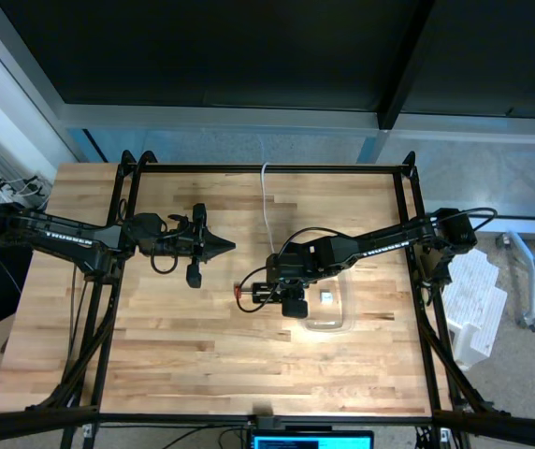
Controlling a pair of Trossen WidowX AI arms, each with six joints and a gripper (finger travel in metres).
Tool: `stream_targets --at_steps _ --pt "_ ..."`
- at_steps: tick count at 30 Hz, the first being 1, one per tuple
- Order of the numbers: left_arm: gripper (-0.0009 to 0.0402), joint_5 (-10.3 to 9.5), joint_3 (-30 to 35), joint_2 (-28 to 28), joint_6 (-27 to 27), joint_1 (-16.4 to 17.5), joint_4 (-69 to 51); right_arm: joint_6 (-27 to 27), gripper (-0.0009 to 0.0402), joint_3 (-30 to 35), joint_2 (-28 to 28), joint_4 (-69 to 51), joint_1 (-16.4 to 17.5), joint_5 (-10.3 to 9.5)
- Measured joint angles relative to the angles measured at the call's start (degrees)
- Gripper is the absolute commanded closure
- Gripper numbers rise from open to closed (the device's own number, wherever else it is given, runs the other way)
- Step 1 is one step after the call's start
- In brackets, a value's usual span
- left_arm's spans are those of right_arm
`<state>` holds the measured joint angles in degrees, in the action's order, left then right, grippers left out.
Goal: Remove the power plug from the receptacle and place in the container
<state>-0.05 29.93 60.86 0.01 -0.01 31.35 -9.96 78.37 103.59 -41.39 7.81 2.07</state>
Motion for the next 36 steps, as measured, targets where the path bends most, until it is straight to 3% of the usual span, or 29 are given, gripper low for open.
stream_targets --at_steps 12,27,36 --pt "0.0393 0.0 0.0 0.0 0.0 0.0 0.0 0.0 0.0396 0.0 -0.1 0.5 0.0 0.11" --pt "0.0393 0.0 0.0 0.0 0.0 0.0 0.0 0.0 0.0393 -0.2 -1.0 0.2 0.1 -0.09" --pt "0.0393 0.0 0.0 0.0 0.0 0.0 0.0 0.1 0.0393 4.1 -2.2 -4.0 0.1 0.87"
